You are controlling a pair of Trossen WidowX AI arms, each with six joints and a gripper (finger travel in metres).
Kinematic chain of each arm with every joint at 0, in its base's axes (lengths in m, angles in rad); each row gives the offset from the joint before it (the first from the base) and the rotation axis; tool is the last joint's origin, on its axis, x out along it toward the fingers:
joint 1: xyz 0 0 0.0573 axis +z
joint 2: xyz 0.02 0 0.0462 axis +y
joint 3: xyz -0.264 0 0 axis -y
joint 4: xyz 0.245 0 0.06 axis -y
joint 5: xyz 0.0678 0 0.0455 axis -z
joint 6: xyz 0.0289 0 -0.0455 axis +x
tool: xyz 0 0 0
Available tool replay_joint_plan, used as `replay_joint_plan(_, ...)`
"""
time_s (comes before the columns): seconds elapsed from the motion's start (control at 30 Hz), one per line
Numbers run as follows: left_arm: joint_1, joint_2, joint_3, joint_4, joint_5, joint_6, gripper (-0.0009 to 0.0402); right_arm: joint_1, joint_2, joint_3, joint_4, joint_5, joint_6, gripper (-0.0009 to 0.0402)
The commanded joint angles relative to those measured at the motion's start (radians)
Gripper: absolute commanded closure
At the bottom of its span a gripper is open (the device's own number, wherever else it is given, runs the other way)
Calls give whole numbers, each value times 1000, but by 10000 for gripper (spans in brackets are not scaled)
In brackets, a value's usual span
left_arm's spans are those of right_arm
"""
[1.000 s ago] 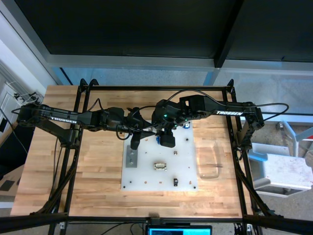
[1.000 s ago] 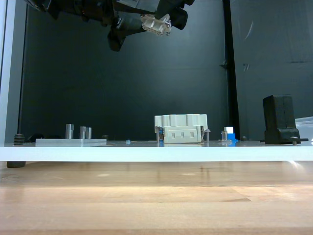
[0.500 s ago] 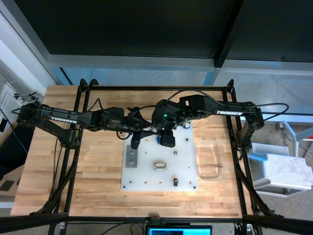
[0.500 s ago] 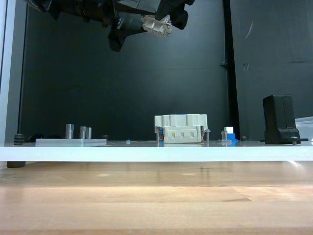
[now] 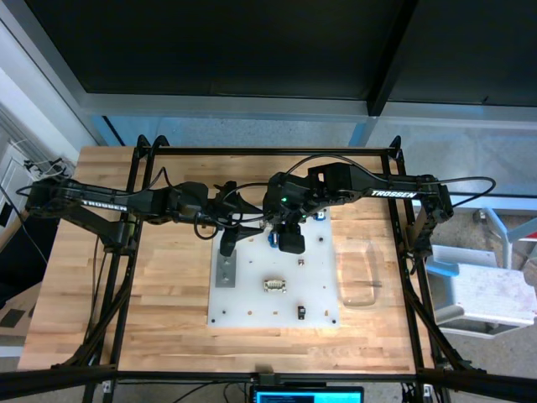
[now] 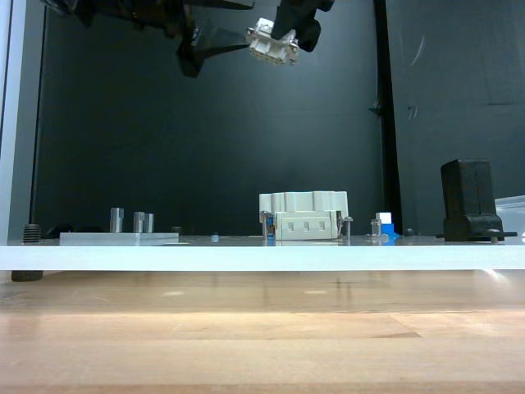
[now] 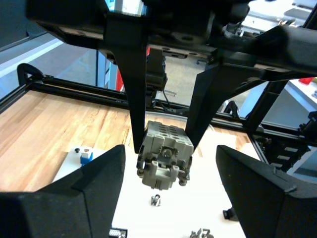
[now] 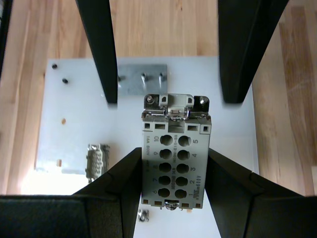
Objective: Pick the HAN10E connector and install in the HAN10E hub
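Pick-up complete: my right gripper (image 8: pixel 173 154) is clamped on the connector (image 6: pixel 273 41), high above the white plate (image 5: pixel 252 312). Left gripper (image 7: pixel 169 149) hangs alongside, fingers spread wide, empty. Remaining: lower onto the hub (image 5: pixel 274 286) and seat.

HAN10E connector (image 8: pixel 173 163) aloft; HAN10E hub (image 5: pixel 274 287) on white plate (image 5: pixel 252 312).

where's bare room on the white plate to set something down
Free: the white plate's near-left corner, bordered by the grey metal block and beige-grey HAN10E hub. Crowded: far edge, under the open left gripper and right gripper holding the beige HAN10E connector.
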State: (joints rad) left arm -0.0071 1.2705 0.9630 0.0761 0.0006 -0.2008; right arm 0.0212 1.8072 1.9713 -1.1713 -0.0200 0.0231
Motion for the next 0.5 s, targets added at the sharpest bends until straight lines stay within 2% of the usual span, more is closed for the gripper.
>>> replay_joint_plan(0.03, 1, -35, -1, -52, -10, 6, 122, 8, -6, 0, -8, -4, 6, 356)
replay_joint_plan(0.17, 1, -79, -2, -116, -19, 19, 124, 33, -14, 0, -11, 0, 8, 356)
replay_joint_plan(0.33, 0, -146, -2, -257, -72, 47, 135, 71, -5, 31, -60, 9, 37, 356)
replay_joint_plan(0.5, 0, -215, -3, -370, -90, 56, 145, 111, 37, 109, -141, 58, 69, 356)
